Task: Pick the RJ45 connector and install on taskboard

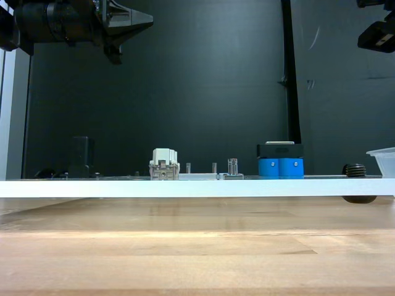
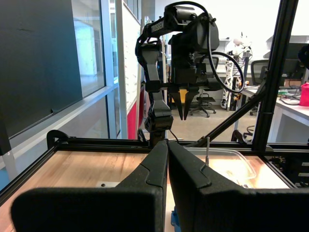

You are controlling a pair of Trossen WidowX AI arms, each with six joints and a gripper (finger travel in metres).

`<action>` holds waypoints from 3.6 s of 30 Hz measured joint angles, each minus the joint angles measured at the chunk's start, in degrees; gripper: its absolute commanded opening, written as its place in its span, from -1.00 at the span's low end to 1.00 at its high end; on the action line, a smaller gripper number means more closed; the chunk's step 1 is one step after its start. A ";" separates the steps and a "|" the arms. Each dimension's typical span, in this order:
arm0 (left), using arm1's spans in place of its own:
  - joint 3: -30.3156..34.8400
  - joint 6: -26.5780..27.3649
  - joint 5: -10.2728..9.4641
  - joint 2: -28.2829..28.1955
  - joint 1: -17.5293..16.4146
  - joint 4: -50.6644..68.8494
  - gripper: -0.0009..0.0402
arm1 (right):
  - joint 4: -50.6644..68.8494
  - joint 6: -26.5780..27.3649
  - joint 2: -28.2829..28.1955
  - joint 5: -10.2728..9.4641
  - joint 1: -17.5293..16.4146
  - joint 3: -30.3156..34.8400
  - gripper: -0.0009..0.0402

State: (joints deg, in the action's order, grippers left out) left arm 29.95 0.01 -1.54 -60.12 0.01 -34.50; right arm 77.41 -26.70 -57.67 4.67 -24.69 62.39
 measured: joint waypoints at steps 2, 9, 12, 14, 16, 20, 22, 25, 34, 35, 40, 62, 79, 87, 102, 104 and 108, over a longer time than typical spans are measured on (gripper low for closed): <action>-0.02 0.00 -0.02 0.00 0.00 0.00 -0.96 | 0.02 -1.09 -0.15 -0.07 -1.16 0.00 -0.66; -0.02 0.00 0.00 0.00 0.00 0.00 -0.96 | 0.00 -4.46 -0.24 -0.17 -4.50 -0.79 -0.37; 0.00 0.00 0.00 0.00 0.00 0.00 -0.96 | -0.09 -5.46 -0.46 -0.17 -6.27 -1.57 -0.29; -0.02 0.00 0.00 0.00 0.00 0.00 -0.96 | -0.04 -6.27 -0.76 -0.20 -7.04 -1.99 -0.24; -0.02 0.00 0.00 0.00 0.00 0.00 -0.96 | -0.11 -7.02 -0.98 -0.20 -7.80 -2.29 -0.19; 0.00 0.00 -0.02 0.00 0.00 0.00 -0.96 | -0.68 -8.90 -1.90 -0.20 -10.27 -2.47 -0.09; 0.00 0.00 0.00 0.00 0.00 0.00 -0.96 | -0.72 -9.70 -2.62 -0.20 -11.41 -2.60 -0.05; -0.02 0.00 0.00 0.00 0.00 0.00 -0.96 | -1.09 -10.78 -3.34 -0.20 -12.37 -2.97 0.01; 0.00 0.00 -0.02 0.00 0.00 0.00 -0.96 | -2.69 -12.59 -6.38 0.33 -15.58 -3.45 0.08; -0.02 0.00 0.00 0.00 0.00 0.00 -0.96 | -3.23 -12.90 -6.49 0.37 -15.91 -3.72 0.08; 0.00 0.00 0.00 0.00 0.00 0.00 -0.96 | -6.38 -14.69 -7.39 0.26 -17.44 -5.70 0.08; -0.02 0.00 -0.02 0.00 0.00 0.00 -0.96 | -19.91 -17.59 -9.73 1.79 -18.82 -14.49 0.08; -0.02 0.00 0.00 0.00 0.00 0.00 -0.96 | -25.14 -16.50 -11.47 3.06 -18.80 -18.03 0.08; -0.02 0.00 0.00 0.02 0.00 0.02 -0.96 | -28.28 -16.50 -11.47 2.64 -18.82 -20.41 0.08; 0.00 0.00 -0.02 0.02 0.00 0.02 -0.96 | -31.87 -16.52 -11.47 2.67 -18.84 -23.37 -0.07; 0.00 0.00 0.00 0.02 0.00 0.02 -0.96 | -32.04 -16.52 -11.47 2.67 -18.84 -23.39 -0.12; -0.02 0.00 0.00 0.02 0.00 0.02 -0.96 | -31.98 -16.50 -11.47 2.78 -18.84 -23.41 -0.23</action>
State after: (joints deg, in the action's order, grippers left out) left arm 29.93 0.01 -1.54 -60.10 0.01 -34.48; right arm 45.43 -43.20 -69.14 7.44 -43.53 38.98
